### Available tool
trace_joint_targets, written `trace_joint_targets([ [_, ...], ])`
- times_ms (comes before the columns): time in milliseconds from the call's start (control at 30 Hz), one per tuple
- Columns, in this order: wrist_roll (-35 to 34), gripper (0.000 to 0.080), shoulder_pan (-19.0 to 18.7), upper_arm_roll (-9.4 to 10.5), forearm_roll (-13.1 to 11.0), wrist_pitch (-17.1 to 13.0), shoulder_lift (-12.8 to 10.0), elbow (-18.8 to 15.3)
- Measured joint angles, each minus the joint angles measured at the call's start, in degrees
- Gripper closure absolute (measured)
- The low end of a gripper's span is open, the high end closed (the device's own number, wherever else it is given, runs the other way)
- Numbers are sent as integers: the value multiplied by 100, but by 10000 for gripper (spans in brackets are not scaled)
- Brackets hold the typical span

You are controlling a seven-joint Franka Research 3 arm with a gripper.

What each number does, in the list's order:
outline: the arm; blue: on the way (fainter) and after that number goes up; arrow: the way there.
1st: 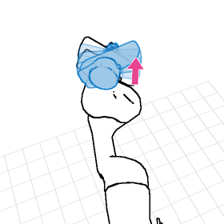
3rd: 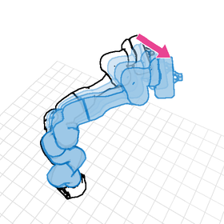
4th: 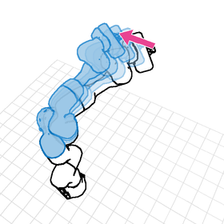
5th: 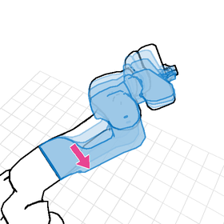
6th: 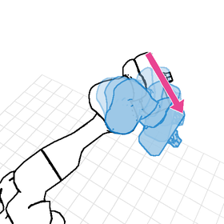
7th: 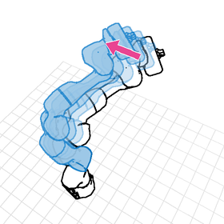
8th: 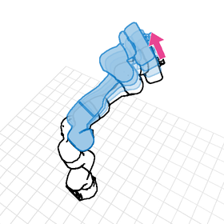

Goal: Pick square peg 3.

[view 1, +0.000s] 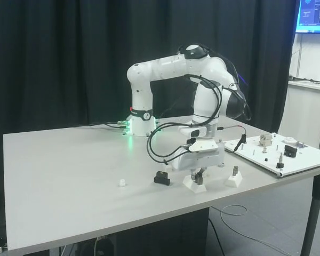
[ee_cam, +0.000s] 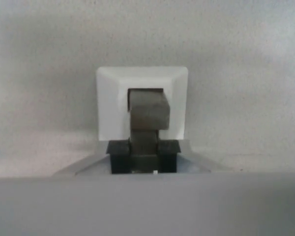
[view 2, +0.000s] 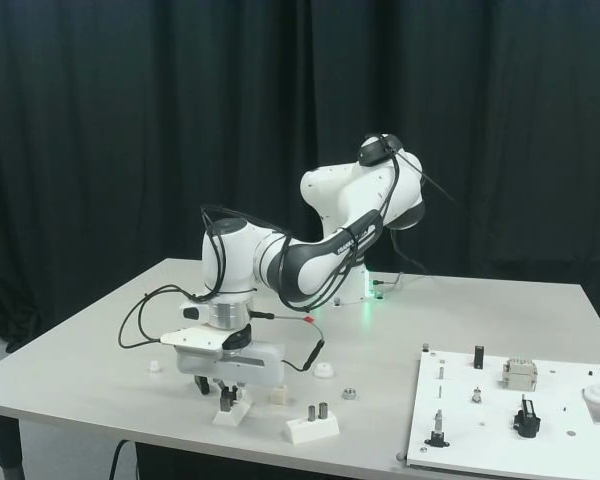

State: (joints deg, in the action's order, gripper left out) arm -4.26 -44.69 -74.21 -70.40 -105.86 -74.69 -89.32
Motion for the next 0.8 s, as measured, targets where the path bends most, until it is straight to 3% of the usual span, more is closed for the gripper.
trace_joint_targets([
  [367, -102, 691, -7, -80, -3, 140, 24, 34],
  [800, -274, 691, -75, -603, 7, 881, 31, 161],
])
